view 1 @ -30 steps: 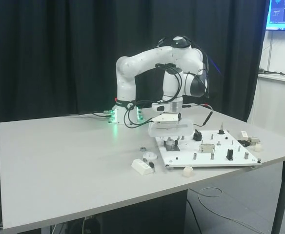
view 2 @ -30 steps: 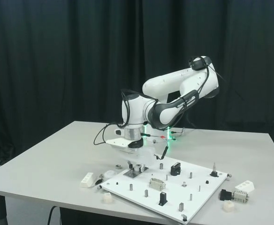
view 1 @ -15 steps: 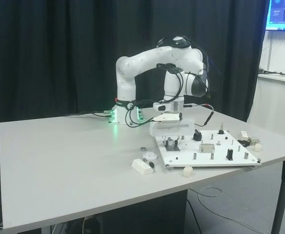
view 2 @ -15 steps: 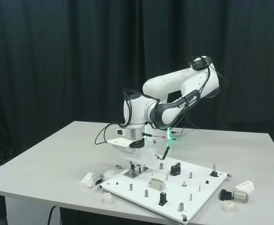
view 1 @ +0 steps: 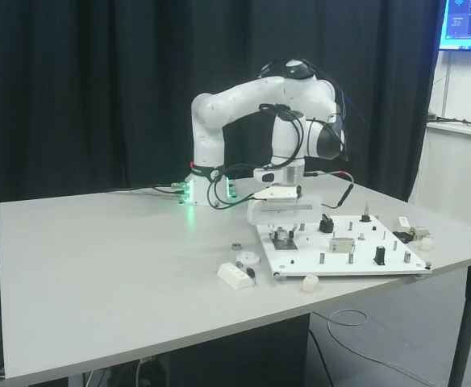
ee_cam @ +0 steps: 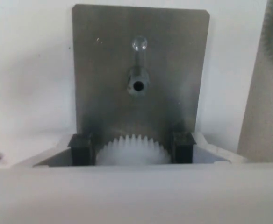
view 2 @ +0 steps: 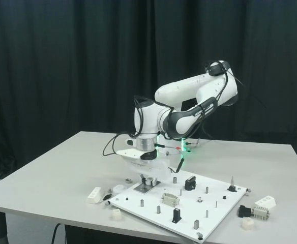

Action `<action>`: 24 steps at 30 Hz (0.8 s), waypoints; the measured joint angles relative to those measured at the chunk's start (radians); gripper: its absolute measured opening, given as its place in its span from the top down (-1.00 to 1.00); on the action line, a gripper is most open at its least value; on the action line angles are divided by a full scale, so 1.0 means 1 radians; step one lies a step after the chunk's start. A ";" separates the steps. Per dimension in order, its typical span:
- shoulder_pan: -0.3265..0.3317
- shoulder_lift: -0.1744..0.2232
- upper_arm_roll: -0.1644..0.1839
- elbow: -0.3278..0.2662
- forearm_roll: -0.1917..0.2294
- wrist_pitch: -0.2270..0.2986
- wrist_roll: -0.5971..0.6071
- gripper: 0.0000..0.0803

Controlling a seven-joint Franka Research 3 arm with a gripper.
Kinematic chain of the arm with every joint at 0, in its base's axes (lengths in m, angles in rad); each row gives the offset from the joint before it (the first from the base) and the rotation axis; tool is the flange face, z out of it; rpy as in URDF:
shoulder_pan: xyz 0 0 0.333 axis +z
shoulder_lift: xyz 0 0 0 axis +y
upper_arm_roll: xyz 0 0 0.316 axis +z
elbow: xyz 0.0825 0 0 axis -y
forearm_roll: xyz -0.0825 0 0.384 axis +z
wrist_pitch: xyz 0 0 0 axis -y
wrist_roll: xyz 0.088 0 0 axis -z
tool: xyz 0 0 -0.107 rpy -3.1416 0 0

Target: Remove medium gear.

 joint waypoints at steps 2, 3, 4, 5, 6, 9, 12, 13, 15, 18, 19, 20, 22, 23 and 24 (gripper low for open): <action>0.002 0.001 -0.002 0.000 -0.003 0.000 0.003 0.12; 0.002 0.001 -0.004 0.000 -0.005 0.000 0.004 0.13; 0.003 0.002 -0.005 0.000 -0.007 -0.001 0.004 0.13; 0.004 0.002 -0.006 0.000 -0.009 -0.001 0.005 0.13; 0.005 0.002 -0.007 0.000 -0.011 -0.001 0.006 0.13; 0.007 0.003 -0.011 0.000 -0.015 -0.002 0.007 0.13; 0.008 0.004 -0.015 0.000 -0.020 -0.005 0.007 0.13; 0.009 0.005 -0.017 0.000 -0.022 -0.006 0.007 0.13; 0.011 0.007 -0.025 0.000 -0.029 -0.011 0.007 0.13; 0.015 0.008 -0.039 0.000 -0.038 -0.021 0.007 0.13; 0.016 0.009 -0.044 0.000 -0.041 -0.022 0.007 0.13; 0.017 0.010 -0.049 0.000 -0.046 -0.023 0.007 0.13; 0.020 0.013 -0.060 0.000 -0.055 -0.029 0.007 0.13; 0.021 0.014 -0.065 0.000 -0.059 -0.033 0.007 0.13; 0.022 0.014 -0.069 0.000 -0.062 -0.037 0.007 0.13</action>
